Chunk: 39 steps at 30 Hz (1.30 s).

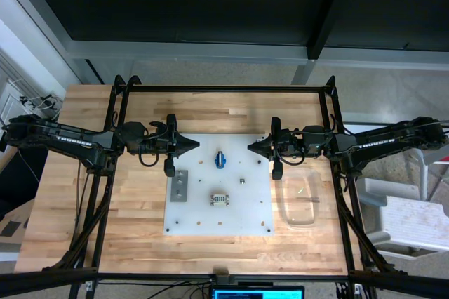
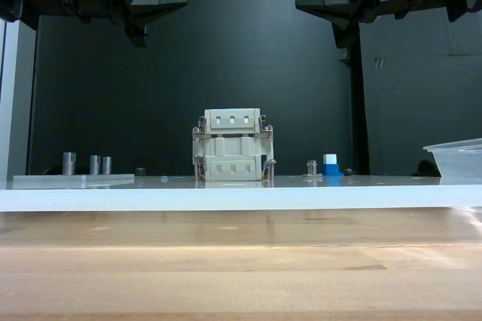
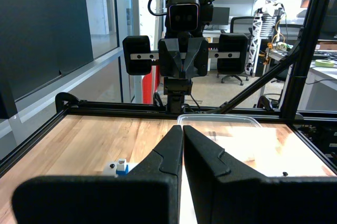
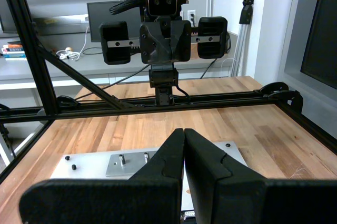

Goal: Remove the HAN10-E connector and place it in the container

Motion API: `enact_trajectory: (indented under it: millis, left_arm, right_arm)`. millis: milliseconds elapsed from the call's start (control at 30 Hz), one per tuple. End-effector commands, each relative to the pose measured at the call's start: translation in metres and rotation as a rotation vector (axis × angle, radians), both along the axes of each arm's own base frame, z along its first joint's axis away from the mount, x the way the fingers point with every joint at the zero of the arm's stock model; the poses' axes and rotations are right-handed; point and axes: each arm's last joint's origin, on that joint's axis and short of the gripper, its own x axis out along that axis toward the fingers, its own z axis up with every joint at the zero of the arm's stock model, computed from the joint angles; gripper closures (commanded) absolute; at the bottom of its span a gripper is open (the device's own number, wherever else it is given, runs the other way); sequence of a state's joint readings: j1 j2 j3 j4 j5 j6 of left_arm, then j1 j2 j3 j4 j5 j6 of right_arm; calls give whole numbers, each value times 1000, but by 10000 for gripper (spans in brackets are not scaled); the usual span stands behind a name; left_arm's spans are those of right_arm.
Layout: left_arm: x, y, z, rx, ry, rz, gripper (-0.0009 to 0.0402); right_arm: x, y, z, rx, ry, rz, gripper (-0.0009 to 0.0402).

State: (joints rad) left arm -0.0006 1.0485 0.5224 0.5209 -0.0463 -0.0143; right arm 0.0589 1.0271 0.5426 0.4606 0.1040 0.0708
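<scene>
Grippers both pinched closed at mid-frame, left gripper [image 1: 198, 144] facing right gripper [image 1: 249, 146]; HAN10-E connector [image 1: 220, 200] on board [image 1: 247, 204] lower-centre, container [image 1: 295, 209] right.

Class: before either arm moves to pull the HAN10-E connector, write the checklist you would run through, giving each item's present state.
1. HAN10-E connector upright on the white board, nothing covering it: ok.
2. Left gripper ready to grasp: not ok. It is shut, empty, and high over the board's far part.
3. Right gripper ready to grasp: not ok. It is shut, empty, and equally high.
4. Container right of the board, open-topped: ok.
5. Blue part clear of the connector: ok. It sits apart, farther back.
6. Connector free to lift off: cannot tell.
</scene>
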Motion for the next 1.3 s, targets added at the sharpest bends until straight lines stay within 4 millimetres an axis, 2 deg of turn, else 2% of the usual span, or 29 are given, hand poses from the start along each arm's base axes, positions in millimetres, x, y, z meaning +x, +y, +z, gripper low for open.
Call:
enact_trajectory:
  millis: [33,733,967,1300]
  left_arm:
    - [0,0,0,0,0,0,393]
    - [0,0,0,0,0,0,393]
    - [0,0,0,0,0,0,393]
    - [0,0,0,0,0,0,393]
  right_arm:
    - [0,1,0,-23,1,38,393]
    - [0,2,2,-21,-6,58,393]
    - [4,3,21,5,16,76,393]
    - [20,7,58,26,249,85,393]
